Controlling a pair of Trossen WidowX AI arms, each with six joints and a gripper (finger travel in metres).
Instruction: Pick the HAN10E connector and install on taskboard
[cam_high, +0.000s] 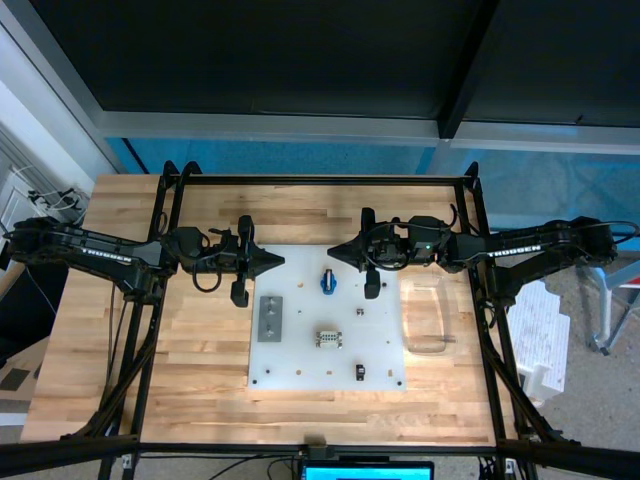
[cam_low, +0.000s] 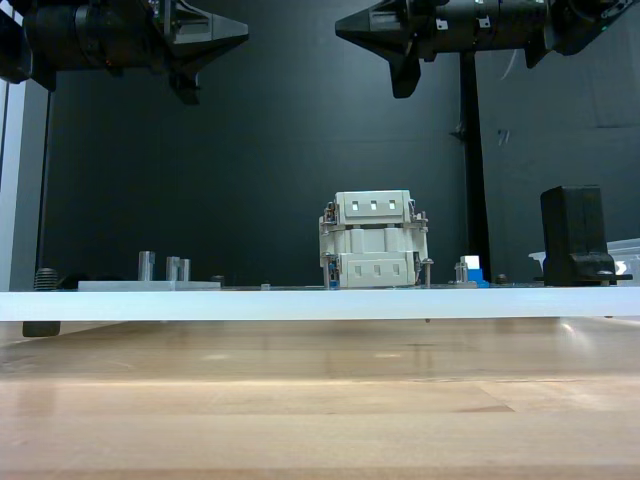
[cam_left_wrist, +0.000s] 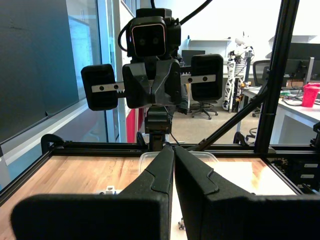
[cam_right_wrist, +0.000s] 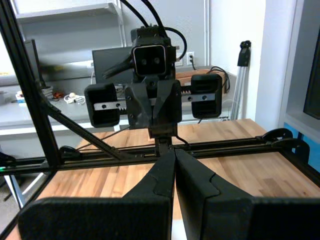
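Presently the HAN10E connector stands near the middle of the taskboard, well below the left claw and right claw, both pinched shut over its far edge, so either should open wide before descending squarely.

The left gripper, fingers pressed together, points toward a clear tray on the wooden table, while the right gripper hangs higher than the tray, fingers likewise together.
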